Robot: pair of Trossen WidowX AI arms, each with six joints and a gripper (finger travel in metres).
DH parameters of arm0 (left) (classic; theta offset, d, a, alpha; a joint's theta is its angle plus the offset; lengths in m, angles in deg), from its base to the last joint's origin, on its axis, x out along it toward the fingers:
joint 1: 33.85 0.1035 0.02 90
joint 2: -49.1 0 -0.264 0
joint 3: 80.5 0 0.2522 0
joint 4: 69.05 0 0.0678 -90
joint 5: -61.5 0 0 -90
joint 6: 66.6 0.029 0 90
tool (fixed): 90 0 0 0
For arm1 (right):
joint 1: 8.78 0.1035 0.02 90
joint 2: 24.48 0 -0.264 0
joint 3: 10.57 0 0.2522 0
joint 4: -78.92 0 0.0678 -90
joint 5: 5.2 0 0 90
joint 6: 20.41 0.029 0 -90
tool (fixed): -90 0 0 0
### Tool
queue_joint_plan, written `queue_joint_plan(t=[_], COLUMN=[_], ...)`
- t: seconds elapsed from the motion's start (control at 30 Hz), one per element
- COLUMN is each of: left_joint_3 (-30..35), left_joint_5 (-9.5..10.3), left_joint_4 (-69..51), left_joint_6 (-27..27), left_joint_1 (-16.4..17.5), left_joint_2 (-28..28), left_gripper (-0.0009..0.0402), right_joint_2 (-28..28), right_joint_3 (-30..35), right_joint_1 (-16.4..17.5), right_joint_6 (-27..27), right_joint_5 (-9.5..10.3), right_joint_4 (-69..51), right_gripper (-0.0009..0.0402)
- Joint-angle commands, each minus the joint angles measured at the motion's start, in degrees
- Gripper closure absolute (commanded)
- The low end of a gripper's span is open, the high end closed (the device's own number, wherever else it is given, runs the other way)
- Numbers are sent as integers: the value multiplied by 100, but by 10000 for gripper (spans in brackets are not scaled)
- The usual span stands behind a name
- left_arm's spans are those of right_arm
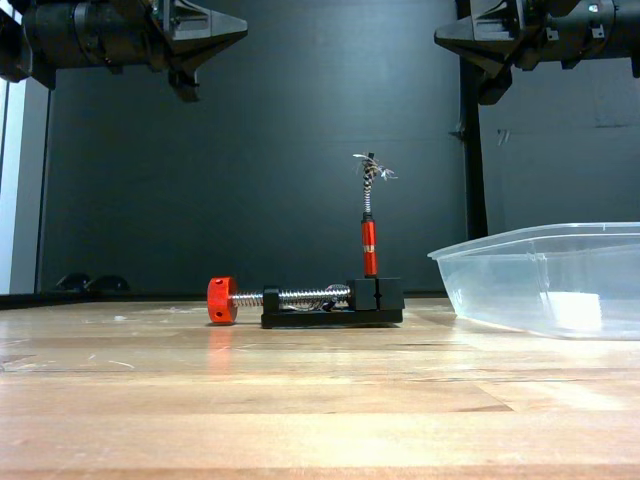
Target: Pick the rca connector and install on the hub
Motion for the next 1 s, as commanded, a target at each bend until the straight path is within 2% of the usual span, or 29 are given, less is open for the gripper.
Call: queue_joint_plan(t=[0.03, 1.0], left_joint_3=[0, 0], left_joint_5=[0, 0], left_joint_4=[0, 2], left_joint_6=[2, 2], left_joint_1=[2, 2], left_joint_2=[-2, -2], left_gripper=[393, 393], right_joint_2=[-2, -2], right_joint_3=[7, 7], right_joint_1=[0, 0], right_joint_6=[-2, -2], right_joint_5=[-2, 0], right_joint_4=[-13, -184], right_gripper=[393, 393])
